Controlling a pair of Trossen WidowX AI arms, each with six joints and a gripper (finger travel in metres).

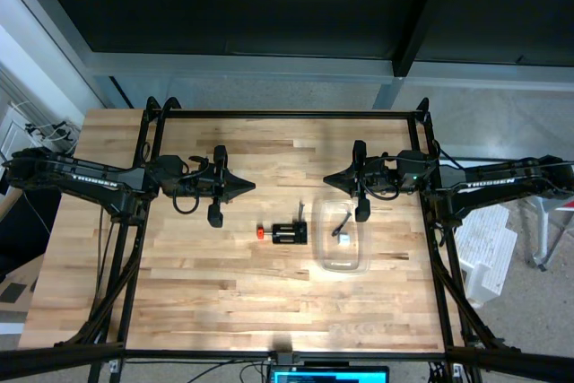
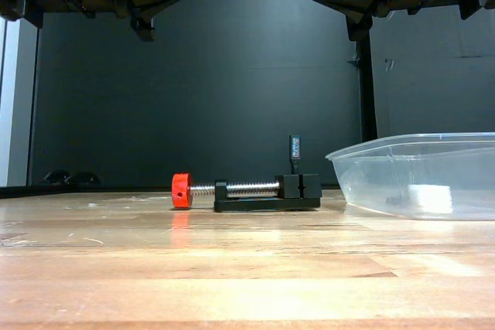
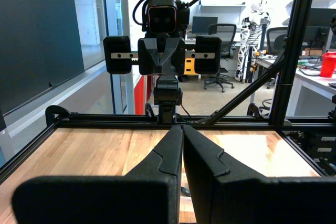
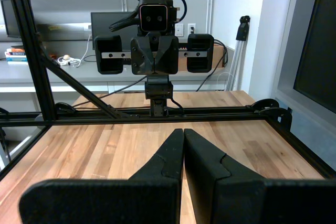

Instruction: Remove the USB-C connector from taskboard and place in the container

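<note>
The taskboard (image 1: 285, 233), a small black block with a red-orange knob (image 2: 181, 190), sits mid-table with a short black post (image 2: 295, 147) upright at its right end. Just right of it stands the clear container (image 1: 360, 248). Inside it, the USB-C connector (image 1: 342, 223) shows as a thin dark curved cable beside a small white-grey block (image 1: 343, 237). My left gripper (image 1: 249, 187) hovers shut, high over the table and left of the board. My right gripper (image 1: 328, 178) hovers shut, above and behind the container. Both point inward, fingers together, holding nothing.
A black frame (image 1: 287, 115) runs around the table's edges. Each wrist view looks over shut fingers (image 3: 173, 145) (image 4: 173, 148) at the other arm across the table. A laptop screen (image 1: 327, 374) sits at the near edge.
</note>
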